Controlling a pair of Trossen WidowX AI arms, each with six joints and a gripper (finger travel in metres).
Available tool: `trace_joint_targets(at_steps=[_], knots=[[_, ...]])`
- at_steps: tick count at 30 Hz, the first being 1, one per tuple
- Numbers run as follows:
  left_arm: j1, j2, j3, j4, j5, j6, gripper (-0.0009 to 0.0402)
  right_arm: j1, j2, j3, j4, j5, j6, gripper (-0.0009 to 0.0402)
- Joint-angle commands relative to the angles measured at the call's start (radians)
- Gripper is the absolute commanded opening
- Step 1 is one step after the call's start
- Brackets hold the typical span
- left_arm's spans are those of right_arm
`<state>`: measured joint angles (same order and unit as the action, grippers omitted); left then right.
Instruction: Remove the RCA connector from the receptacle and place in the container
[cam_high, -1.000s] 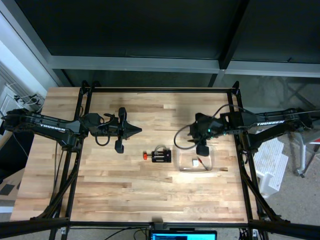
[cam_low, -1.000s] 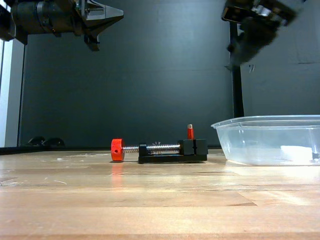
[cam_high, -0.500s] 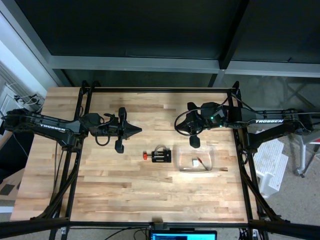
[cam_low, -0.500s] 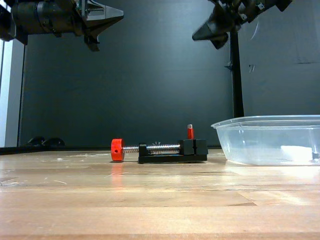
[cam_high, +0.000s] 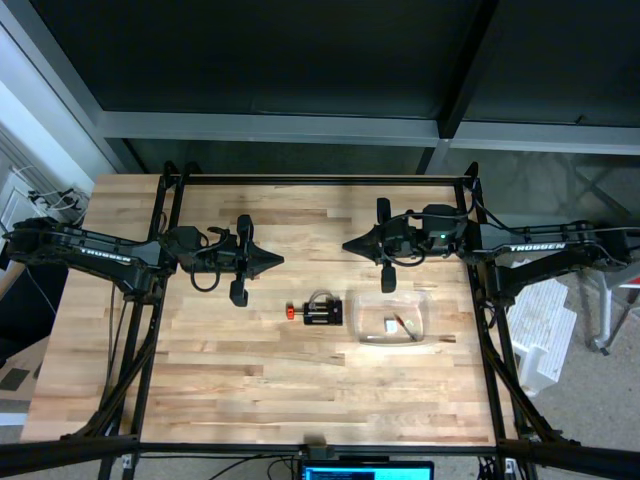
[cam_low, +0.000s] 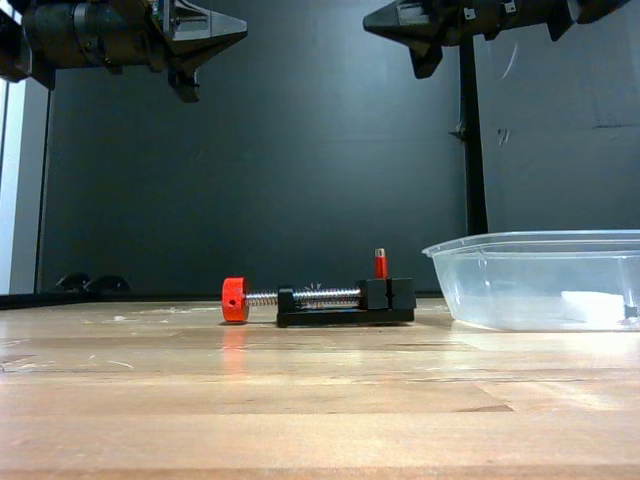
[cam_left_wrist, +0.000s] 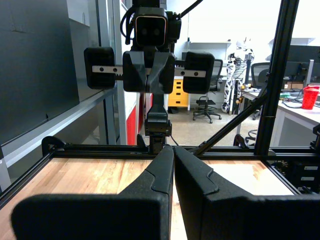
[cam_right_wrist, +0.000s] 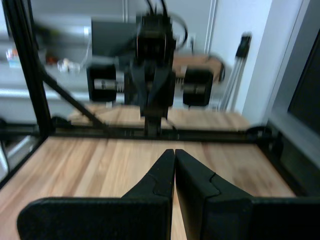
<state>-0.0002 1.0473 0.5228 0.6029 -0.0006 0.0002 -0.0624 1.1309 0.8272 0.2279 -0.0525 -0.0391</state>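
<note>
Right gripper (cam_high: 346, 246) has swung back off the container (cam_high: 373, 307), closed and empty; left gripper (cam_high: 279, 261) parked, also closed. RCA connector (cam_high: 402, 322) appears to lie inside it: likely done

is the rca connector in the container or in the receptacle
In the container: the RCA connector lies there beside a white cube, off the receptacle. Left gripper and right gripper hover shut above the table.

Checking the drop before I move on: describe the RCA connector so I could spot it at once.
On the wooden table, right of the black receptacle, sits the clear container; the left gripper and right gripper hang shut, high above the table, facing each other. Inside lies the RCA connector, a thin silvery-reddish sliver, unlike the blocky white cube beside it.
</note>
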Motion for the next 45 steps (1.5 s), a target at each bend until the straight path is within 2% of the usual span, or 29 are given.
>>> trace_joint_targets(at_steps=[1,7,9,10,45], knots=[[0.0,0.0,0.0,0.0,0.0,0.0,0.0,0.002,-0.008,-0.044,0.098,0.009,0.006,0.0],[0.0,0.0,0.0,0.0,0.0,0.0,0.0,0.004,-0.019,-0.099,0.177,0.001,0.009,0.0],[0.0,0.0,0.0,0.0,0.0,0.0,0.0,0.005,-0.019,-0.114,0.21,-0.027,0.01,0.0],[0.0,0.0,0.0,0.0,0.0,0.0,0.0,0.006,-0.019,-0.119,0.221,-0.031,0.016,0.0],[0.0,0.0,0.0,0.0,0.0,0.0,0.0,0.008,-0.043,-0.201,0.237,-0.027,0.061,0.0]])
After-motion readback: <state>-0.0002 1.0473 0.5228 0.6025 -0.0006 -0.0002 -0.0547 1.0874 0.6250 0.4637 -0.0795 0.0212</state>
